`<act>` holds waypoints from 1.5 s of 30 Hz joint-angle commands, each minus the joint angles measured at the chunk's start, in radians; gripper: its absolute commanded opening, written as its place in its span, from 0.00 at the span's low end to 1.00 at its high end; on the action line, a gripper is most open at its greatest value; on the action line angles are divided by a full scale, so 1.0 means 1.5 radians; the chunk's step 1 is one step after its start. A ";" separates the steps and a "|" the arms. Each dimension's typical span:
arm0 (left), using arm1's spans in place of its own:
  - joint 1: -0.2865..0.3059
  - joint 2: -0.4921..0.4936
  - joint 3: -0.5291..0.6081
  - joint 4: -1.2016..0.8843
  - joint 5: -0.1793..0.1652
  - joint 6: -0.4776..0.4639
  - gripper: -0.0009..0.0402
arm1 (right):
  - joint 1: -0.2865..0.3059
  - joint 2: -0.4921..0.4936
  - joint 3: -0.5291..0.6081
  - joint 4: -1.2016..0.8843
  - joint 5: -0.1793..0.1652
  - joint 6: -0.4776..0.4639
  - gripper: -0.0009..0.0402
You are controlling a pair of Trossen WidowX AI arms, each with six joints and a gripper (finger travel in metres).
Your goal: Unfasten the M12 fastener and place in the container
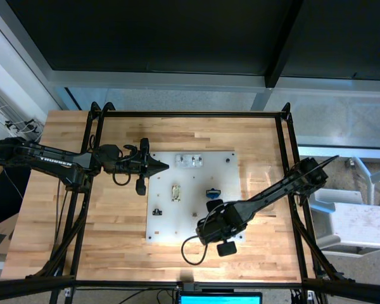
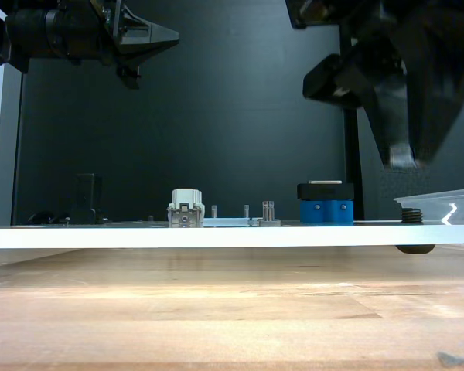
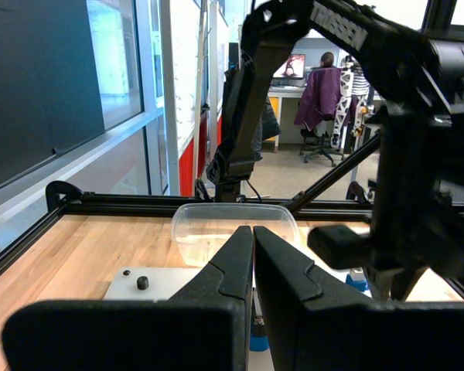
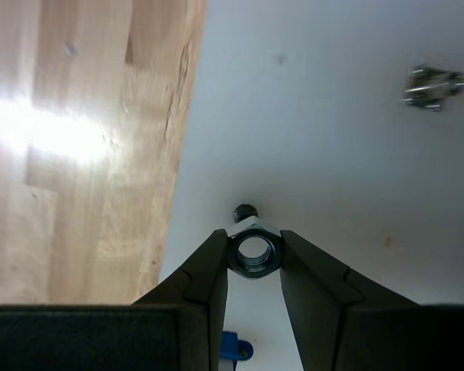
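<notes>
Right gripper (image 2: 402, 158) pinches the silver M12 nut (image 4: 254, 255) between its fingertips, lifted clear of the bare ribbed stud (image 2: 412, 217), presumably for carrying to the clear container (image 3: 236, 224); left gripper (image 1: 161, 166), fingers pressed together, hangs idle over the white board's (image 1: 177, 221) left edge.

Light wooden table (image 1: 114, 240) with a black frame (image 1: 190, 114) running round its edges. Lying flat on it is the white board (image 1: 171, 221), roughly in the middle, and the clear container (image 3: 216, 224) sits on the wood just beside the board's right edge
</notes>
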 commanded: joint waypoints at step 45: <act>0.000 0.000 0.000 0.000 0.000 0.000 0.02 | -0.185 -0.438 -0.397 -0.066 0.007 -0.006 0.07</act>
